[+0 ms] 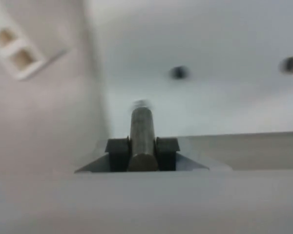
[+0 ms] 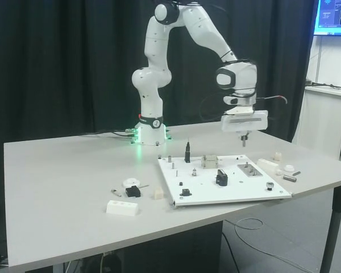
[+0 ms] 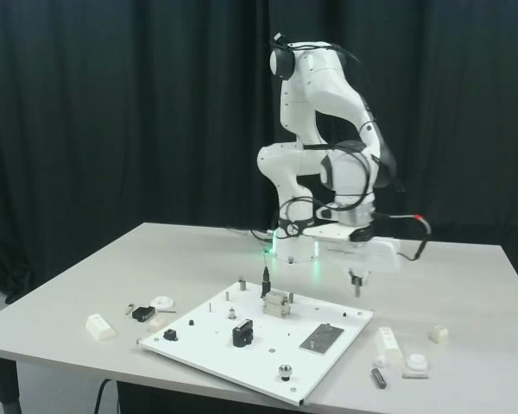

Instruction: Place round peg 3.

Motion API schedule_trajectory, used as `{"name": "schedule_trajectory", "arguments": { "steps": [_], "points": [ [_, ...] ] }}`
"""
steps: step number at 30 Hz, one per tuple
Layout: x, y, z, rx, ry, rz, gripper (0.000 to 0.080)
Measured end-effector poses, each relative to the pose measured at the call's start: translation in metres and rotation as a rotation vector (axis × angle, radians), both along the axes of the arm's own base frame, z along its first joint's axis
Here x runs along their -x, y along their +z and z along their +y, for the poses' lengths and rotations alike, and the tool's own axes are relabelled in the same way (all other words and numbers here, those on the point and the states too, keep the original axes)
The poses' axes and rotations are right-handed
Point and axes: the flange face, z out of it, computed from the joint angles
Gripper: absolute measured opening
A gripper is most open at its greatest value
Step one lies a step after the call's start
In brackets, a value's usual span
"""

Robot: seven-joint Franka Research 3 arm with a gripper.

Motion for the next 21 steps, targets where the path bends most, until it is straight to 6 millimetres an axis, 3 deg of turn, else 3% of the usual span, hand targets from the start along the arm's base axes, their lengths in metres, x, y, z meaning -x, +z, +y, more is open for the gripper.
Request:
{"name": "schedule_trajectory", "arguments": {
  "steps": [9,21],
  "points": [
    [-0.007,-0.002,0.057,-0.031,-0.005,-0.039,0.0113],
    [-0.033,-0.022,0.100,-0.038,0.010,-0.041,0.0113]
  ]
}}
